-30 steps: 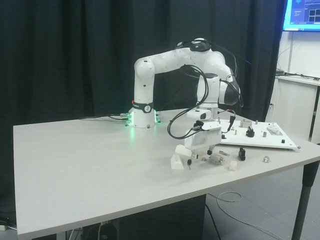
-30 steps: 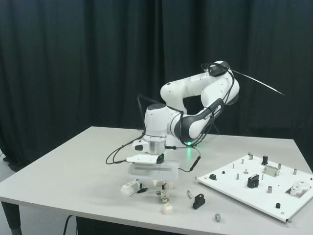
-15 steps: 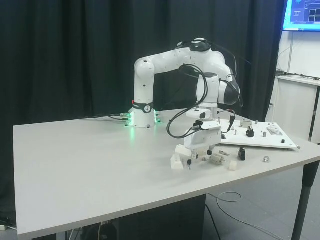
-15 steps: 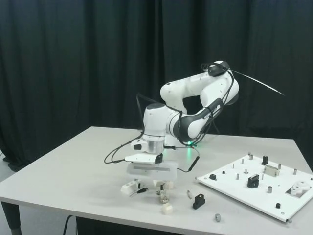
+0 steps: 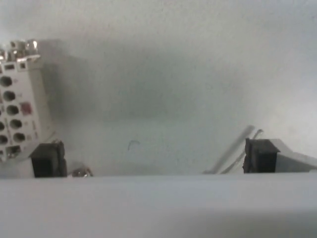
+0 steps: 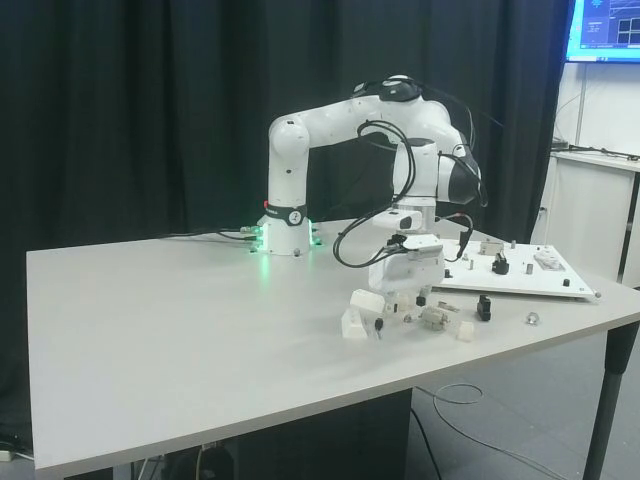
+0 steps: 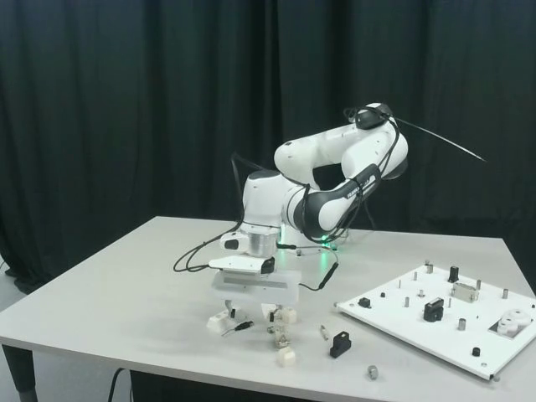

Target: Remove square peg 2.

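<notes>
Second room view: the hand [image 7: 254,305] has lifted off the counter [image 7: 126,285] and now hangs above the loose parts [image 7: 280,328] lying beside the white board [image 7: 435,333]. In the wrist view its fingers [image 5: 48,158] stand apart with nothing between them. A piece was probably just released. Square peg 2 cannot be singled out, whether on the board or among those parts.

The white arm [image 6: 340,115] bends over the table's near side, its gripper [image 5: 152,158] pointing down, fingers [image 5: 48,159] spread apart, holding nothing.
</notes>
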Robot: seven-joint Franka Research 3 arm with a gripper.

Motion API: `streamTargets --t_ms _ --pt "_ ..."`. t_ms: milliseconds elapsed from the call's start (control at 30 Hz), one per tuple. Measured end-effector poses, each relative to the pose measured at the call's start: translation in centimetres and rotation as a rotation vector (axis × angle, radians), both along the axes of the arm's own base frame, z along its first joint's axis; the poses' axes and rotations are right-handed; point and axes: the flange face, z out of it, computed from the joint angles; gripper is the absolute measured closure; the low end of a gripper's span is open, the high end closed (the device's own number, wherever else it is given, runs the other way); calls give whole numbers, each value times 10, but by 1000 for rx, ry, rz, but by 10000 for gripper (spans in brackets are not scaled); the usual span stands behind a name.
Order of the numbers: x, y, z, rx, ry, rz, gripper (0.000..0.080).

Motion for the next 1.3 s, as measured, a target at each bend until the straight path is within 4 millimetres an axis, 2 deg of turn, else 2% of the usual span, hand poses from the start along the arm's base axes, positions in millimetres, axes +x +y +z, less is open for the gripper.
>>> streamTargets --t_ms 500,967,1300 --pt "9 0 12 -1 -21 7 3" --pt "20 12 27 9 -34 36 3" --pt "24 29 41 29 -26 35 3"
